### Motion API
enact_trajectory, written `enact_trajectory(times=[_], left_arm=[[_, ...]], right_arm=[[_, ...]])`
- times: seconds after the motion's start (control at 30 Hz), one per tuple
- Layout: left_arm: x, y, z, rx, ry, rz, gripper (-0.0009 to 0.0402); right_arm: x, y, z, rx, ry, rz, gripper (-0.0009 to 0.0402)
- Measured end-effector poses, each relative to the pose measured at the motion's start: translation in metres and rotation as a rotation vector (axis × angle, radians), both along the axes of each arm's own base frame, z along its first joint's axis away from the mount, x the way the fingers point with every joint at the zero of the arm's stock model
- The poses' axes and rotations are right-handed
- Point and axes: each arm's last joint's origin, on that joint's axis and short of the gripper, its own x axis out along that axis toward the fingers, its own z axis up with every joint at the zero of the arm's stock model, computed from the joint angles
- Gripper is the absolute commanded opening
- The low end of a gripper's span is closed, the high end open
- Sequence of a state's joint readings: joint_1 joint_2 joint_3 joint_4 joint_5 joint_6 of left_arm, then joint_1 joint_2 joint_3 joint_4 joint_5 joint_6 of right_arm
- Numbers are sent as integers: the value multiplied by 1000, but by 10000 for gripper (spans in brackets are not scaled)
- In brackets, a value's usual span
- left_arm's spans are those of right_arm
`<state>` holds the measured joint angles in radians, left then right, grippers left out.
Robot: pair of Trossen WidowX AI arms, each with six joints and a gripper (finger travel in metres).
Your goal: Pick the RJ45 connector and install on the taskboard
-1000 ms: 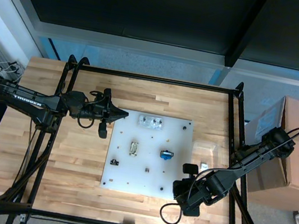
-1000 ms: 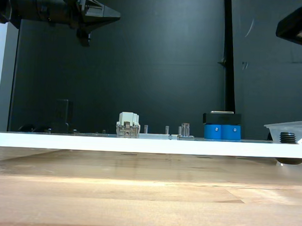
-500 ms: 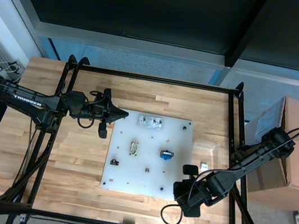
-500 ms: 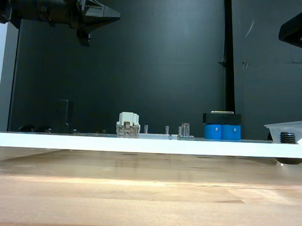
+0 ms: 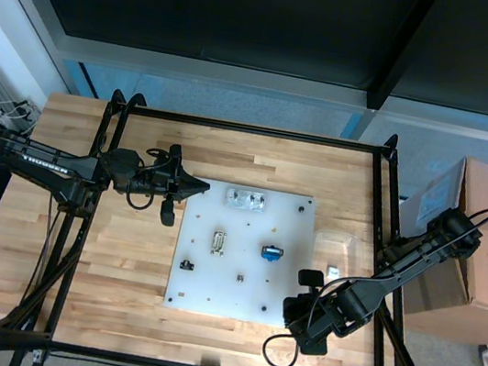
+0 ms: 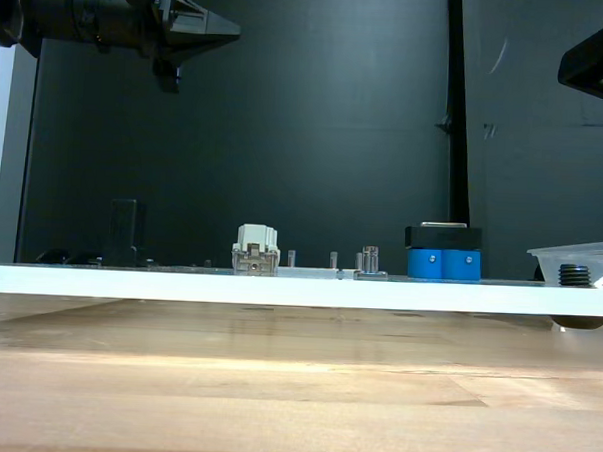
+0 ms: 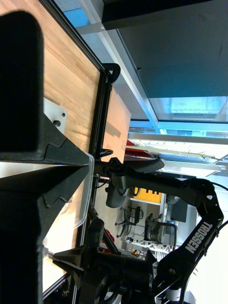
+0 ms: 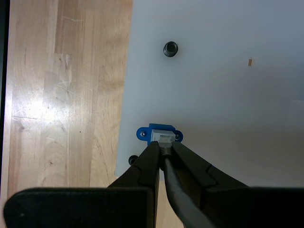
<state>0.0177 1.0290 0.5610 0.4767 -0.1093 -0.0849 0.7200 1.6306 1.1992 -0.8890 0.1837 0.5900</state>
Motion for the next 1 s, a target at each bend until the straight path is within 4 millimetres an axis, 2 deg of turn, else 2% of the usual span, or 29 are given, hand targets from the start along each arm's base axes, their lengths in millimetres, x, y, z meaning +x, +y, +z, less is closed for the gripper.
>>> enact_trajectory(times=[0.17,0.5,1.0], left_arm=[[0,0,0,0,1,0,0],[0,0,0,0,0,0,0],[0,0,0,0,0,0,0]], right_arm=[[0,0,-2,2,-2,0,0],[-4,-4,-25,38,-13,-29,0],[-5,-4,-27,38,-2,-29,0]])
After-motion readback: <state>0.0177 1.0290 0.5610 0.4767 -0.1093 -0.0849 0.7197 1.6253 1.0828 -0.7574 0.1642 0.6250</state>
